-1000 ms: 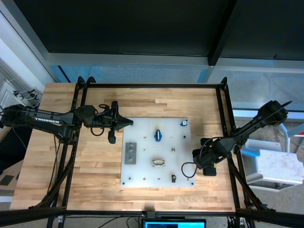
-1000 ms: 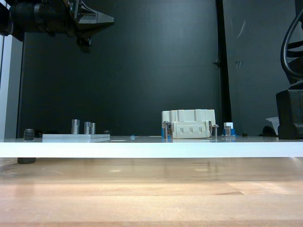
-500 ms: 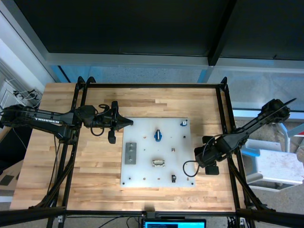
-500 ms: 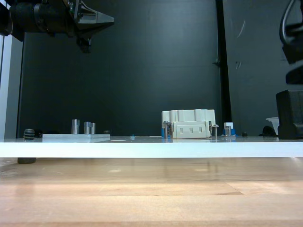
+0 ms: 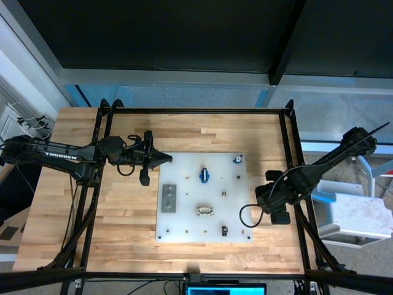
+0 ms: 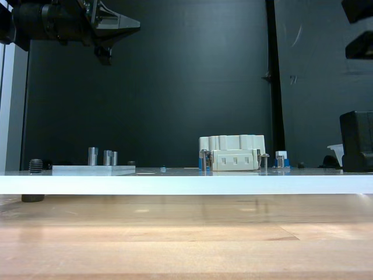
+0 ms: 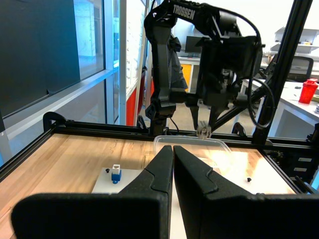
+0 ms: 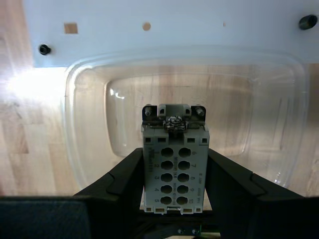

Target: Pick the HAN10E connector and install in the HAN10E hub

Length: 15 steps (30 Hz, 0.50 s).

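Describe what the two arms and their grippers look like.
Both arms are matte black with white TROSSEN lettering. The left gripper, left of the white board, has wedge-shaped black fingers tapering to a point. The right gripper, right of the board, is blocky and black, with a black cable looping beside it.

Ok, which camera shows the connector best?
The right wrist view: the connector sits close up, pin holes facing the lens, clamped in the right claw over a clear tray. The left wrist view shows it small; the high and low views hide it. The left claw, shut, hovers at the left edge of the board.
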Tool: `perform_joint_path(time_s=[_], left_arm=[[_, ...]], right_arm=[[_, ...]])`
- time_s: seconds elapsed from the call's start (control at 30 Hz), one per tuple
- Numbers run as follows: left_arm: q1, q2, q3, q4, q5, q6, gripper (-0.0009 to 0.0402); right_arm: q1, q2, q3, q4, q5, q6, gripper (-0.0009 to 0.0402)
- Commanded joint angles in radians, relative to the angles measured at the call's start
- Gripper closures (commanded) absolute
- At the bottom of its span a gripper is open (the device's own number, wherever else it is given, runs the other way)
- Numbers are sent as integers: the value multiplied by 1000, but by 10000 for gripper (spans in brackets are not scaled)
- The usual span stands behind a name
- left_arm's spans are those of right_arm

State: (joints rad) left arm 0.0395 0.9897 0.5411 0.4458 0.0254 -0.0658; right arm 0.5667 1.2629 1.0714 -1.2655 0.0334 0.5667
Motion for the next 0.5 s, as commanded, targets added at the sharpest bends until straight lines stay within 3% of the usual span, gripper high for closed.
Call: perform_joint_path(time_s=[0.03, 0.5], left_arm=[[0, 0, 0, 0, 0, 0, 393], [0, 0, 0, 0, 0, 0, 393]], right_arm=[[0, 0, 13, -23, 2, 1, 389], [-6, 25, 13, -2, 1, -9, 389]])
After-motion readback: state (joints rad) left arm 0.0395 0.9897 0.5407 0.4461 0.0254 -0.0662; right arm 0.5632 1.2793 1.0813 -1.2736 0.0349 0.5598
